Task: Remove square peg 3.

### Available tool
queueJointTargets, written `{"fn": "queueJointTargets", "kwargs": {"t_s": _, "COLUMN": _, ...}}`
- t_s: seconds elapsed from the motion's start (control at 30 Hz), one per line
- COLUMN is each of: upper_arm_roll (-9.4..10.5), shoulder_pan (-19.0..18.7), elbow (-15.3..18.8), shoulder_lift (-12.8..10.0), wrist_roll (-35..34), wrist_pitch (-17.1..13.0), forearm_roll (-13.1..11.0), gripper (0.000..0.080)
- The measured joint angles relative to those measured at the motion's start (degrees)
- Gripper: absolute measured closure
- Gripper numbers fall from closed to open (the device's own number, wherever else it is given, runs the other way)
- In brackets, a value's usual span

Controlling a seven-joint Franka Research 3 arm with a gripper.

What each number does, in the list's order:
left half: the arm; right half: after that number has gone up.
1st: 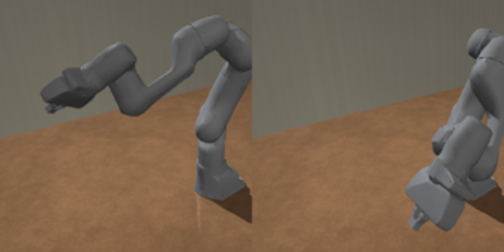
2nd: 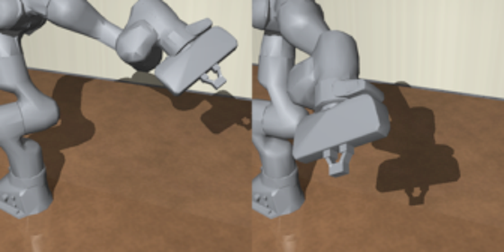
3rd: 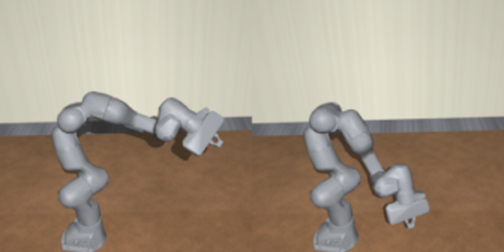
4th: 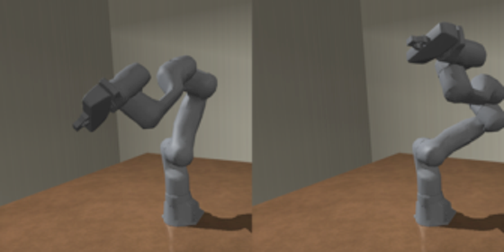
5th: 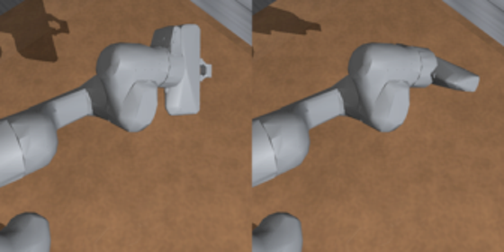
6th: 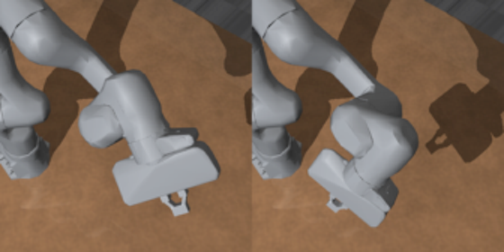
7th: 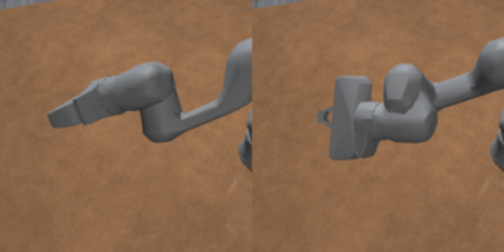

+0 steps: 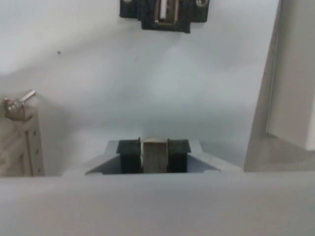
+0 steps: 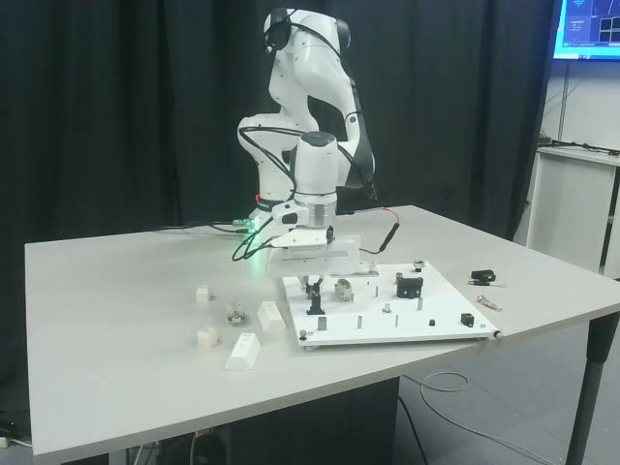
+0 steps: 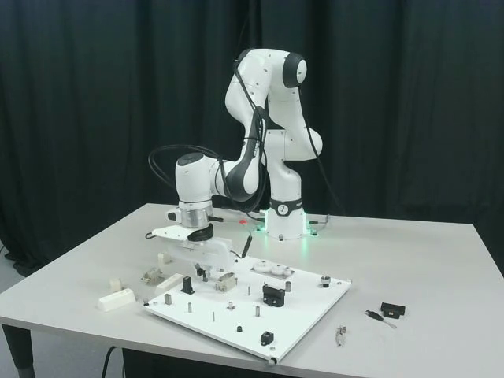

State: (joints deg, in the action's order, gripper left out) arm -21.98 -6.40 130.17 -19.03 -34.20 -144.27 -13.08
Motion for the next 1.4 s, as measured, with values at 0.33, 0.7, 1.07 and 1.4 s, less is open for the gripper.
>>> {"fn": "queueJointTargets", "kwargs": {"t_s": 0.33, "upper_arm_roll": -0.28, "shoulder_pan": -0.01, "elbow": 0.0, "shoulder_lift": 0.84, "wrist_roll": -0.37, "wrist_pitch": 0.97, "forearm_roll": 0.0, "gripper": 0.0692}}
{"fn": "queueJointTargets", "kwargs": {"t_s": 0.7, "upper_arm_roll": -0.37, "shoulder_pan": -0.03, "elbow": 0.0, "shoulder_lift": 1.04, "wrist_roll": -0.6, "wrist_pitch": 1.22, "forearm_roll": 0.0, "gripper": 0.0692}}
{"fn": "queueJointTargets", "kwargs": {"t_s": 1.07, "upper_arm_roll": -0.52, "shoulder_pan": -0.06, "elbow": -0.02, "shoulder_lift": 1.59, "wrist_roll": -0.64, "wrist_pitch": 1.91, "forearm_roll": 0.12, "gripper": 0.0692}}
{"fn": "queueJointTargets", "kwargs": {"t_s": 1.4, "upper_arm_roll": -0.79, "shoulder_pan": -0.11, "elbow": -0.49, "shoulder_lift": 3.75, "wrist_roll": -0.64, "wrist_pitch": 4.29, "forearm_roll": 1.42, "gripper": 0.0692}}
